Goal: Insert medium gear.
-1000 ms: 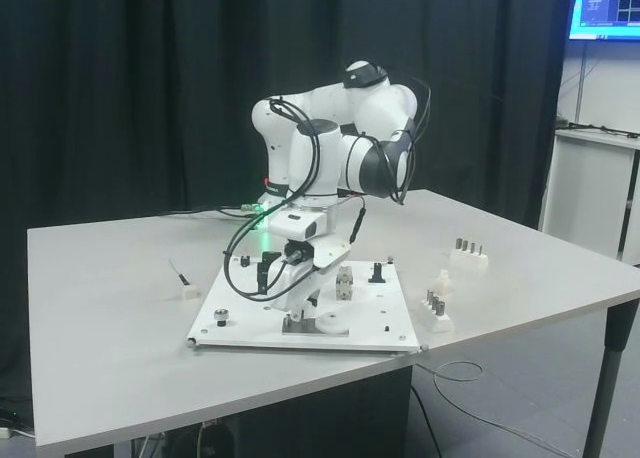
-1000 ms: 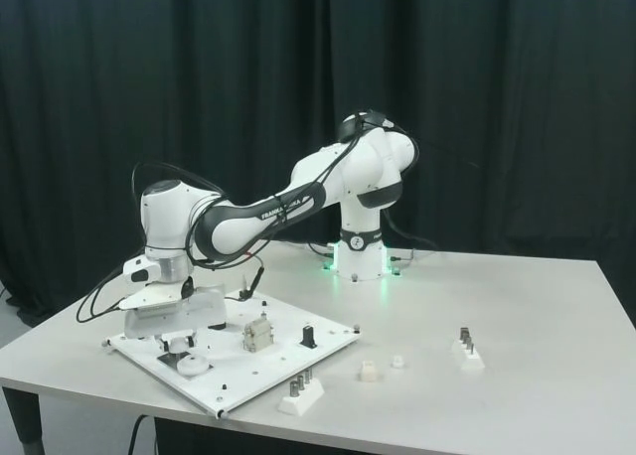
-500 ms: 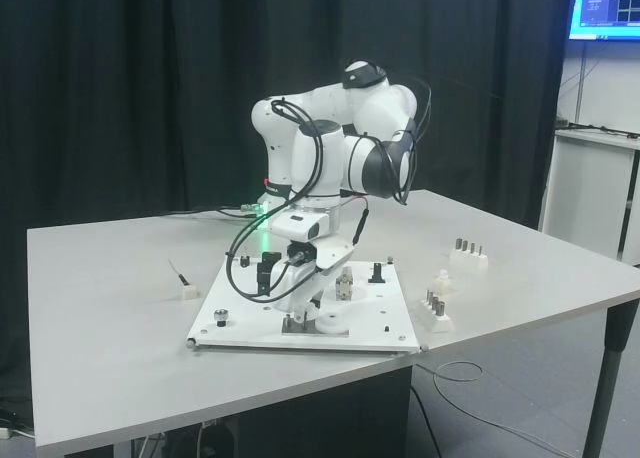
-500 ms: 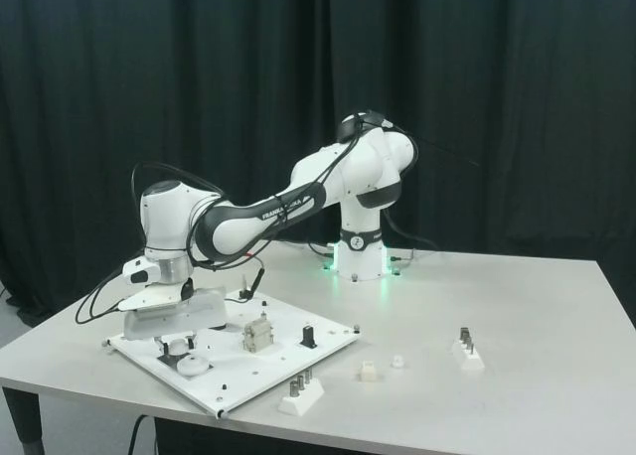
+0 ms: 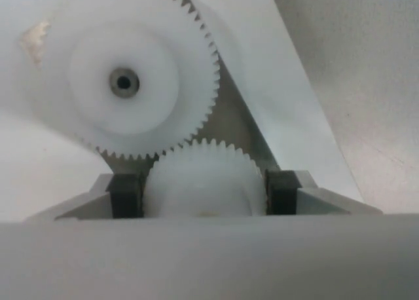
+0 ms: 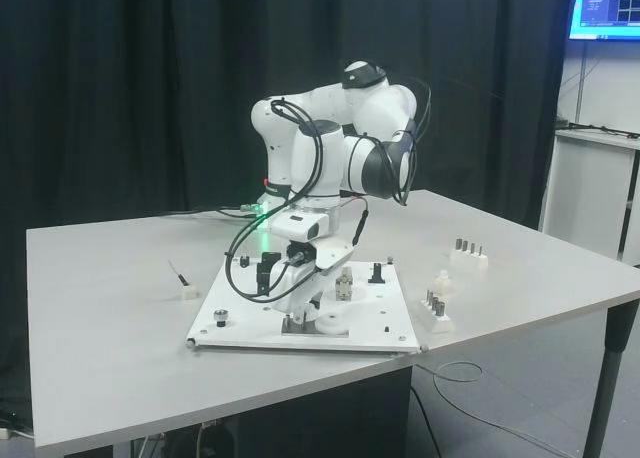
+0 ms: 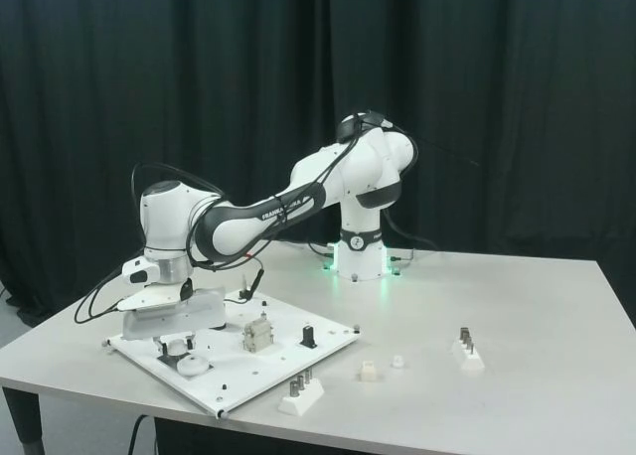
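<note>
In the wrist view the white medium gear point(image 5: 203, 175) sits between my black finger pads point(image 5: 126, 195), and my gripper point(image 5: 204, 194) is shut on it. Its teeth touch the teeth of a large white gear point(image 5: 127, 77) that is seated on a metal shaft on the white board point(image 5: 262, 84). From the first room view my gripper point(image 6: 297, 316) is low over the board's front part point(image 6: 380, 323), beside the large gear point(image 6: 330, 325). The second room view puts my gripper point(image 7: 171, 344) just behind the large gear point(image 7: 193, 365).
On the board stand a grey block point(image 6: 343, 283) and a black fixture point(image 6: 377, 272). To its right on the grey table are two white peg holders point(image 6: 436, 313) point(image 6: 469, 255) and a small white part point(image 6: 441, 281). A small white block with a pin point(image 6: 184, 288) lies to the left.
My wrist has risen very slightly over the board. The medium gear stays between the fingers.
</note>
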Controlling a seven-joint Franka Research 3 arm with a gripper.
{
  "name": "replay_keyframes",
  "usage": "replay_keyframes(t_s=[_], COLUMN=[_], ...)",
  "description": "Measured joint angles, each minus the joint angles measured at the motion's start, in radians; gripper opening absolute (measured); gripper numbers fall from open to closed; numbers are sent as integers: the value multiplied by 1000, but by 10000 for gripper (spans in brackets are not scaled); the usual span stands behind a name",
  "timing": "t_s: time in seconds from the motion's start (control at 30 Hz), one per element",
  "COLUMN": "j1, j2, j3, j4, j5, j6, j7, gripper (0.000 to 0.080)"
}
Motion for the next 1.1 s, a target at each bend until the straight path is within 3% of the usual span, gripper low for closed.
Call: replay_keyframes(t_s=[1.1], j1=[-1], j2=[1], j3=[1], j4=[4], j5=[-14], j6=[-1], j7=[20], gripper=[396])
